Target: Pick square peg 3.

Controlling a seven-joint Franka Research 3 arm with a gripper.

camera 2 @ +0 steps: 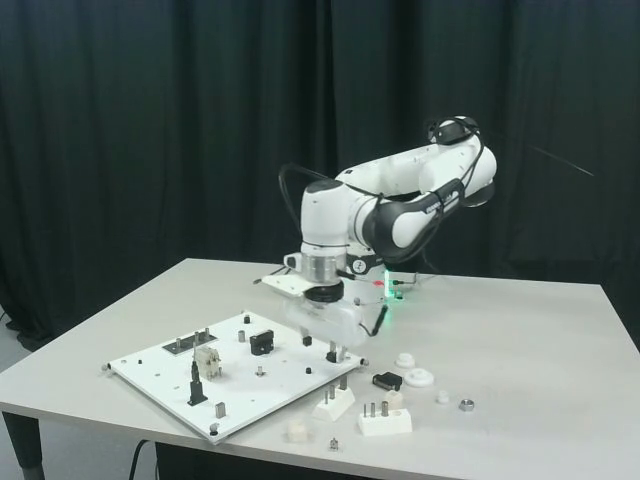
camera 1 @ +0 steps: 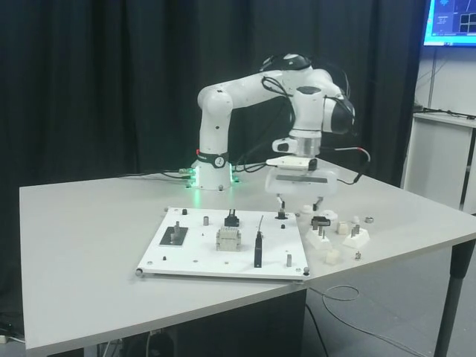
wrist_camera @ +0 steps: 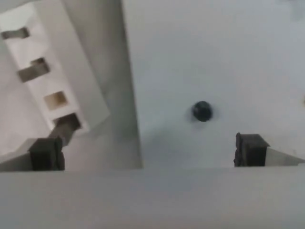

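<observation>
Gripper state: your gripper (wrist_camera: 147, 151) is spread wide and carrying nothing. Both black pads (wrist_camera: 249, 150) show in the wrist view with a big gap between them.

Where the hand is: it hangs just above the near-right edge of the white board (camera 1: 223, 242), beside the loose parts on the grey table (camera 1: 82, 238).

Peg location: the square pegs stand in the white peg holder (wrist_camera: 50, 71) off the board's edge, on the table. In the wrist view it shows slots in a row, and one dark peg (wrist_camera: 66, 127) sticks out of the end slot, right next to one pad. I can't tell for sure that that's number 3.

Peg vs hand: it's off to one side, not between the fingers. You'd need to shift sideways before dropping.

Risk 1: come straight down now and a finger probably lands on the holder or the board edge.

Risk 2: the slots sit close together, so wide fingers could bump a neighbour or drag the light holder.

Risk 3: grabbing the wrong peg.
</observation>
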